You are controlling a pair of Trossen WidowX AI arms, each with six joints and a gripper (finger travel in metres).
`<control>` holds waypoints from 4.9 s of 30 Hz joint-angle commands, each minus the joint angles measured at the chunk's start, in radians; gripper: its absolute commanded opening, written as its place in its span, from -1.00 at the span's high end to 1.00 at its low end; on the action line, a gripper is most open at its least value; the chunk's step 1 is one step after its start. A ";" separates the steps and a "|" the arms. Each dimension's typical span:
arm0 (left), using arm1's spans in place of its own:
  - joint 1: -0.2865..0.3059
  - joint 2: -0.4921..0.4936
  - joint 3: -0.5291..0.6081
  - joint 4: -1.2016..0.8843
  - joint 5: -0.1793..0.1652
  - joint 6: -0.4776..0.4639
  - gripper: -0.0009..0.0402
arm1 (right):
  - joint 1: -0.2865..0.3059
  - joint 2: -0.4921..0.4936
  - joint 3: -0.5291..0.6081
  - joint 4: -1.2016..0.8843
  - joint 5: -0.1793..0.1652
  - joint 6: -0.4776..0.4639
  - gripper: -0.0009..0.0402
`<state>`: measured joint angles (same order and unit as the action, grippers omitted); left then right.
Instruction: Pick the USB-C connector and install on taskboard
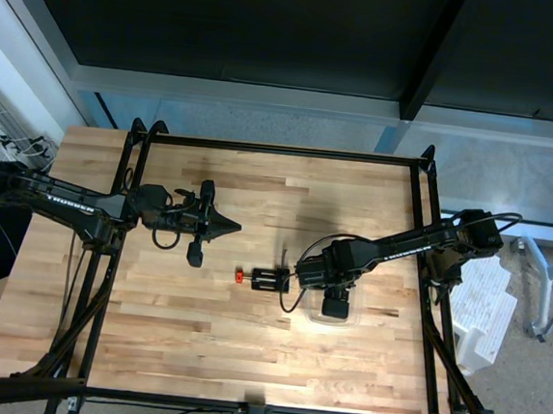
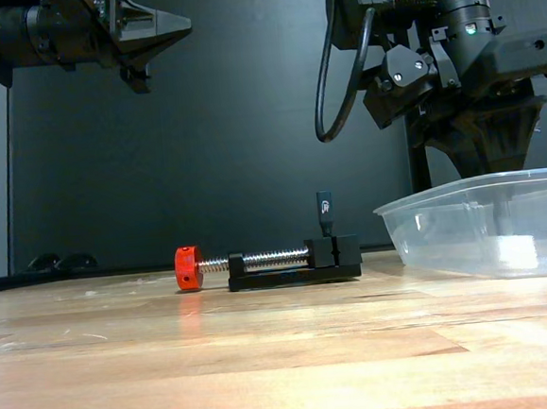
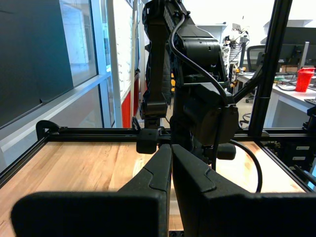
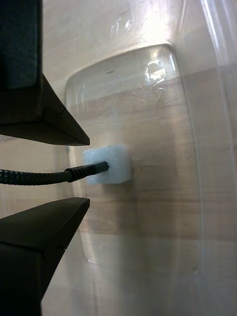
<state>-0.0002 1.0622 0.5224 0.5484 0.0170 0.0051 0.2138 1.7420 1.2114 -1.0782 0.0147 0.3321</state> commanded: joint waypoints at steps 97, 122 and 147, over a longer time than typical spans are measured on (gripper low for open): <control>0.000 0.000 0.000 0.000 0.000 0.000 0.96 | -0.009 -0.048 0.153 -0.178 -0.007 -0.033 0.96; 0.000 0.000 0.000 0.000 0.000 0.000 0.96 | -0.035 -0.002 0.305 -0.277 0.010 -0.034 0.96; 0.000 0.000 0.000 0.000 0.000 0.000 0.96 | -0.066 0.256 0.634 -0.328 0.011 -0.103 0.96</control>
<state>-0.0002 1.0618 0.5224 0.5480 0.0170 0.0051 0.1482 1.9881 1.8347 -1.4055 0.0257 0.2356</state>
